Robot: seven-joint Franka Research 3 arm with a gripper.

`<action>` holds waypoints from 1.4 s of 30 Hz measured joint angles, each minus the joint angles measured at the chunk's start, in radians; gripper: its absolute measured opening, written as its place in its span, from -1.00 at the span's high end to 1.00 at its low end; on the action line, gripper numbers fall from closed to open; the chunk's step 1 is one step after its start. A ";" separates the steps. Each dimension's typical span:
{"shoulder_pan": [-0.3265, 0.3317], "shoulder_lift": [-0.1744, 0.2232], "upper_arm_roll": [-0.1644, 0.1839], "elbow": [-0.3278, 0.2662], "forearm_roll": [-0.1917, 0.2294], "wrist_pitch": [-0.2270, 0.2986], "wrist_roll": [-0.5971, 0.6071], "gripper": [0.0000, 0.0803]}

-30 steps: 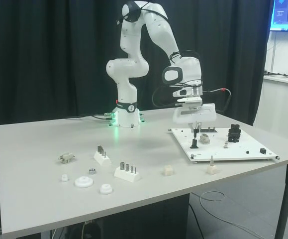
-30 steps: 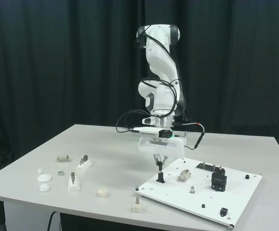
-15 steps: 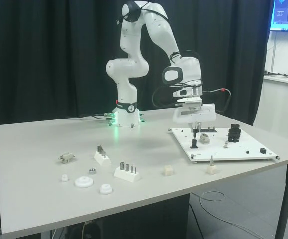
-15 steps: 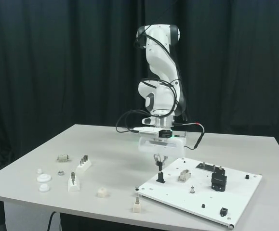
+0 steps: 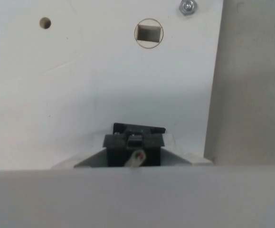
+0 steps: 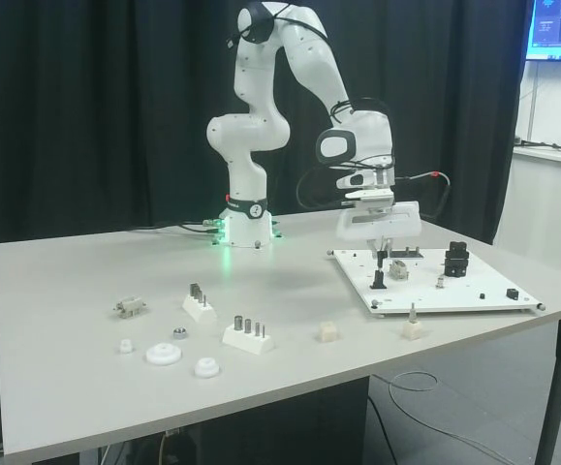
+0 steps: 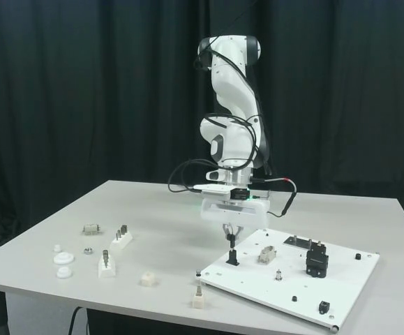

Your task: Insert USB.

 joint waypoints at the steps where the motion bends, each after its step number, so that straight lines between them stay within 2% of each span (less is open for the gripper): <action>1: 0.000 0.000 0.000 0.000 0.000 0.000 0.000 0.83; 20: 0.000 -0.005 0.007 -0.003 -0.007 -0.021 0.000 0.83; 42: -0.003 -0.002 0.008 -0.001 -0.007 -0.015 0.000 0.83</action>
